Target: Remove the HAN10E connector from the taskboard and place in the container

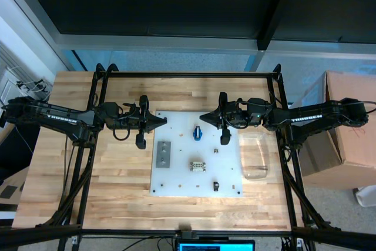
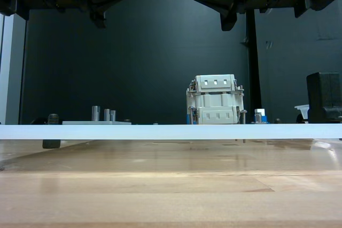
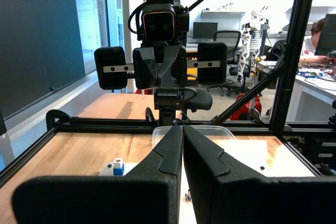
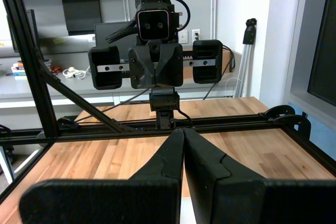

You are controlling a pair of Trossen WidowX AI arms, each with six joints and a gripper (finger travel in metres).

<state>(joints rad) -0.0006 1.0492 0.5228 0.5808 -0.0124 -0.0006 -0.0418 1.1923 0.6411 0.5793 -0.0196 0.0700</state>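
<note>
The HAN10E connector [image 1: 198,166] is a beige block seated upright in the white taskboard [image 1: 176,186], near its middle front; the low view shows it standing on the board [image 2: 215,101]. My left gripper [image 1: 164,120] hovers high over the board's far left edge, shut with nothing in it [image 3: 182,129]. My right gripper [image 1: 202,118] hangs high over the board's far middle, also shut and empty [image 4: 184,132]. The two grippers point at each other, both well above and behind the connector. The clear container [image 1: 255,156] lies right of the board.
A blue part [image 1: 197,133] sits on the board under the right gripper. A grey plate with pegs [image 1: 163,154] lies on the board's left side, and a small black part [image 1: 216,186] near its front. A black frame [image 1: 188,75] surrounds the table.
</note>
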